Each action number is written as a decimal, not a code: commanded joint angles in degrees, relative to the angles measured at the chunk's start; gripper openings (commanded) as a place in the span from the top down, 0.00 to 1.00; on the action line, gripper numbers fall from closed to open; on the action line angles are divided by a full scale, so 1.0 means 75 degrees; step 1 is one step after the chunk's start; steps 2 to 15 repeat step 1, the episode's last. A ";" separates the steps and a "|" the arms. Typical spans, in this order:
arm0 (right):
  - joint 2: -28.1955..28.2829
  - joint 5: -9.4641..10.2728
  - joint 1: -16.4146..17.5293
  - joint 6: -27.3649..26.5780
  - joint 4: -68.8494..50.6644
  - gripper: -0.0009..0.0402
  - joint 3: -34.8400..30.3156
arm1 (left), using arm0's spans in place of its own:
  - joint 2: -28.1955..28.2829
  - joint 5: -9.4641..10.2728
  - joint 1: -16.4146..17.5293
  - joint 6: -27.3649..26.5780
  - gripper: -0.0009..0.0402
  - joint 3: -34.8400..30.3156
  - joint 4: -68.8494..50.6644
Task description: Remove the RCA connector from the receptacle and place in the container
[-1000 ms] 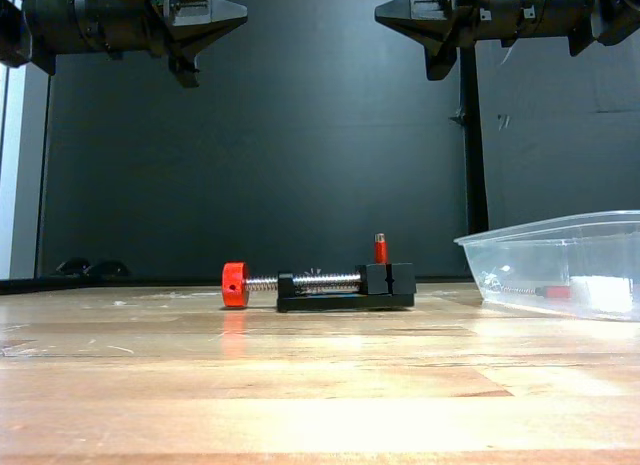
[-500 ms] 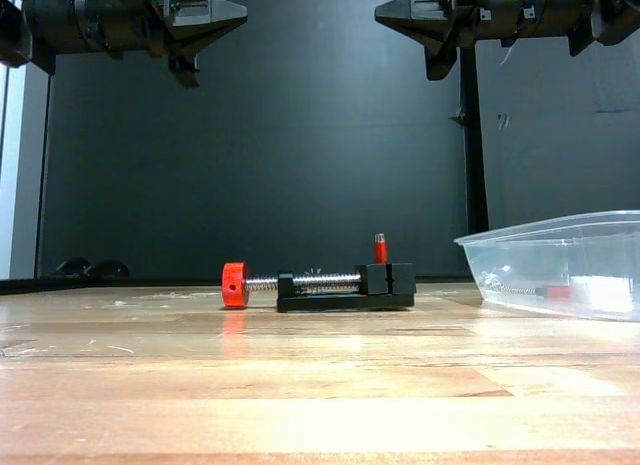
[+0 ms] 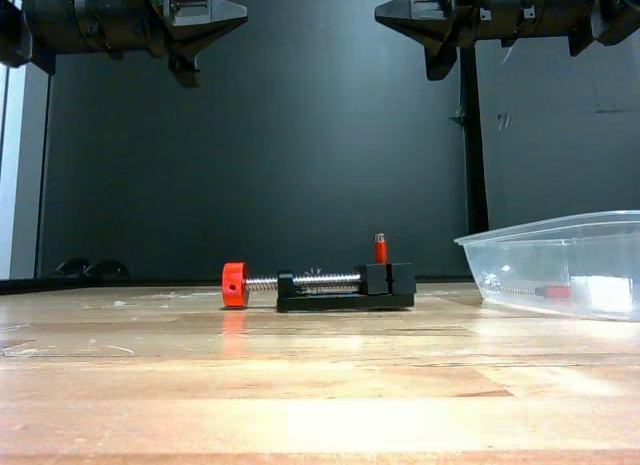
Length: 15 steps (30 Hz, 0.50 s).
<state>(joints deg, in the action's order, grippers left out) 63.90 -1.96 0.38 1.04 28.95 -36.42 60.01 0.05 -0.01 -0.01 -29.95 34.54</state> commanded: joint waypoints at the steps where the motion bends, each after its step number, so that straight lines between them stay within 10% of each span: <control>1: 0.0003 0.0000 0.0003 0.0000 0.0003 0.98 -0.0003 | 0.0000 -0.0003 0.0003 0.0000 0.98 0.0000 0.0000; 15: 0.0003 0.0000 0.0003 0.0000 0.0003 0.98 -0.0003 | 0.0000 -0.0003 0.0003 0.0000 0.98 0.0000 0.0000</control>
